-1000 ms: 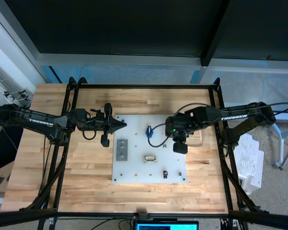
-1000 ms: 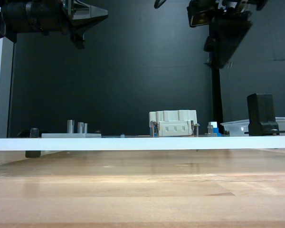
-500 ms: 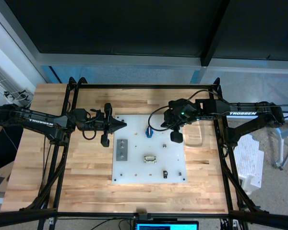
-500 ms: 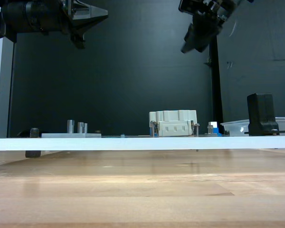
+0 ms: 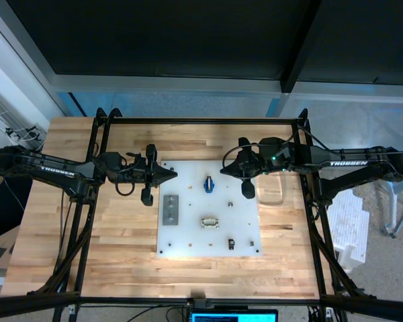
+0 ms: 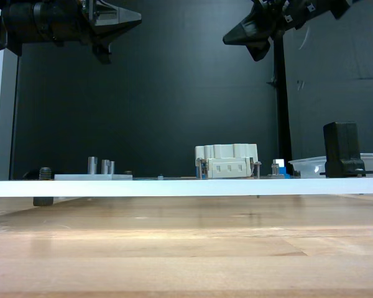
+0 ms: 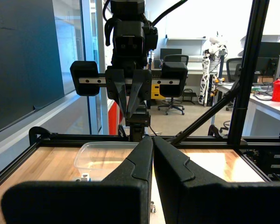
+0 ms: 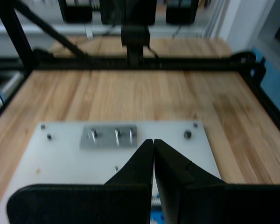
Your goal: Pick the 16mm bar and install on taskboard
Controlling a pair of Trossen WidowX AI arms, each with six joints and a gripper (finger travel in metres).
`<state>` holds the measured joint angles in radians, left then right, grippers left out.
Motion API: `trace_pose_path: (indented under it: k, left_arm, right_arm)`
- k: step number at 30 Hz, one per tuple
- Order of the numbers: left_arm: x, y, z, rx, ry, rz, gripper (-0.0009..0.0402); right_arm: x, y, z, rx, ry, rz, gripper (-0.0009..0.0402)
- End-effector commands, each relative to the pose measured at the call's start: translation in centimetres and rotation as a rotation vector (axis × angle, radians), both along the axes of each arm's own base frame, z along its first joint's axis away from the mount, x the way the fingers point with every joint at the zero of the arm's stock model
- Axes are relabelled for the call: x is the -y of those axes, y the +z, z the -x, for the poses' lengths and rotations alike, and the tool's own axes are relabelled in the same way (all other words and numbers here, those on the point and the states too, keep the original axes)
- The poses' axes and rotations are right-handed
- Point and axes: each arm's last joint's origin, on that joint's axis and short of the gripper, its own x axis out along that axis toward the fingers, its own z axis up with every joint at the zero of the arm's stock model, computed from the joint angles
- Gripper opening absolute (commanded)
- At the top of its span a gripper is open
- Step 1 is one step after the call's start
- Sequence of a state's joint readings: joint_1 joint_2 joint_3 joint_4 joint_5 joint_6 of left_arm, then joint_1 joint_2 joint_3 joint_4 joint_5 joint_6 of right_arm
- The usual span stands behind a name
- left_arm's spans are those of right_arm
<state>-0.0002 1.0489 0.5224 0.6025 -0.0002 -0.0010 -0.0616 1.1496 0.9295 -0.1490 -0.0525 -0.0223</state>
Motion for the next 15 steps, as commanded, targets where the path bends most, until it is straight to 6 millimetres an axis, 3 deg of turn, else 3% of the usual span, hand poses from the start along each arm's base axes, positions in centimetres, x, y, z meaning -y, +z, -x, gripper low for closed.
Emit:
trace_pose_path:
  k: [1, 15]
  left_arm:
    - [0.0, 0.0, 0.0, 0.001, 0.000, 0.000, 0.0000]
    - [0.0, 0.0, 0.0, 0.001, 0.000, 0.000, 0.0000]
  right_arm:
    - [0.0, -0.4, 0.2, 0.103, -0.003, -0.009, 0.0000]
    - [0.0, -1.8, 0.6, 0.374, -0.020, -0.046, 0.0000]
